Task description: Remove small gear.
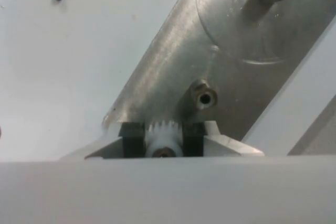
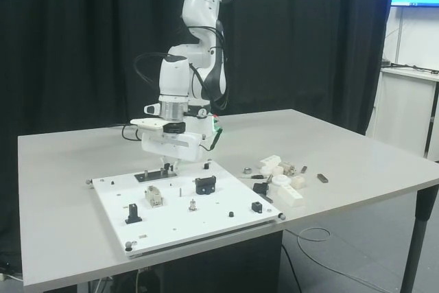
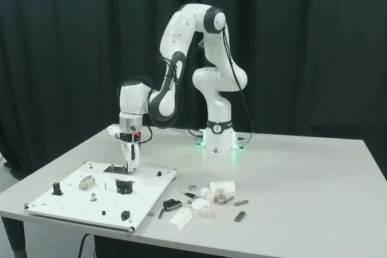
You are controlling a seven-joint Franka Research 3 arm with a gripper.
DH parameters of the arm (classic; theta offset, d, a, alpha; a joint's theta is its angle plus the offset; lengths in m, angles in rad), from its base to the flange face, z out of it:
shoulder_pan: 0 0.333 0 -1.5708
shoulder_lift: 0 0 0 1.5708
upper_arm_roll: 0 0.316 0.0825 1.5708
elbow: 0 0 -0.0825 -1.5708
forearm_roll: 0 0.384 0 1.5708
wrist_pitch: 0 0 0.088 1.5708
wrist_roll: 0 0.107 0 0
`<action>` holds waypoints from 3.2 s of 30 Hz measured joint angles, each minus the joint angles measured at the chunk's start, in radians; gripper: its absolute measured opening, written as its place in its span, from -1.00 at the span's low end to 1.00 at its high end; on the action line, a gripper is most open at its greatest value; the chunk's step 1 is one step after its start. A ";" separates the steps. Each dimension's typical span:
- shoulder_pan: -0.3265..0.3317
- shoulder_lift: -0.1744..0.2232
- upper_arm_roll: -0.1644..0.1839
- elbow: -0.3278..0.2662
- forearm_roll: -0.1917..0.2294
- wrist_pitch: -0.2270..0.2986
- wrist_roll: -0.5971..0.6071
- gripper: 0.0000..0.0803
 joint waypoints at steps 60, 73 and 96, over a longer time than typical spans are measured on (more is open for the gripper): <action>0.000 -0.003 -0.010 0.009 0.155 -0.027 0.002 -0.64; 0.000 0.010 -0.021 0.039 0.155 -0.086 0.002 -0.64; 0.003 0.012 -0.029 0.060 0.084 -0.131 -0.001 -0.64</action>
